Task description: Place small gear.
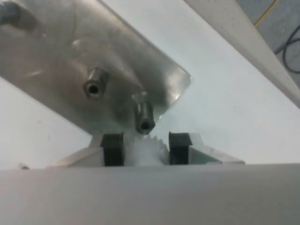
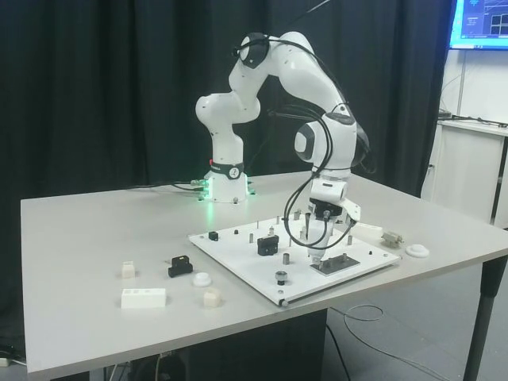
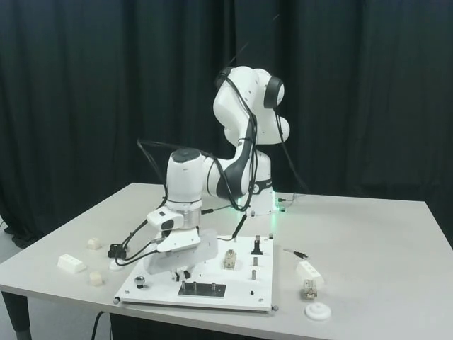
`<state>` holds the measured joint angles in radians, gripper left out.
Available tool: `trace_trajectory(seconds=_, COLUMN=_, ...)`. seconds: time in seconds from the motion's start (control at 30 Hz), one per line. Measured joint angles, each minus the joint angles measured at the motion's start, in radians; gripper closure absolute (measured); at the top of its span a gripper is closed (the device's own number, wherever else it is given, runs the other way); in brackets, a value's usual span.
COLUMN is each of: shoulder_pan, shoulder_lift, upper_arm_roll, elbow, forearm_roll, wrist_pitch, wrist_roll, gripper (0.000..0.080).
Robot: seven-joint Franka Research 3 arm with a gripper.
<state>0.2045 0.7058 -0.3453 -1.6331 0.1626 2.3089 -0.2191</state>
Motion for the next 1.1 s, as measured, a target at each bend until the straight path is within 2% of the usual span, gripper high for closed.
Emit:
trace_trajectory(seconds=0.87, shoulder_pan=-0.01, shoulder_lift=0.005, upper_arm_roll=0.004, elbow=0.019, forearm_roll=0.0, wrist_pitch=-0.002, wrist_roll=0.0, gripper=0.0603)
trace_trajectory(seconds=1.1, shoulder_pan=-0.014, shoulder_lift=0.004, upper_arm_roll=0.005, elbow=0.033, forearm_roll=0.0, wrist_pitch=-0.017, wrist_roll=0.0, gripper=0.0603)
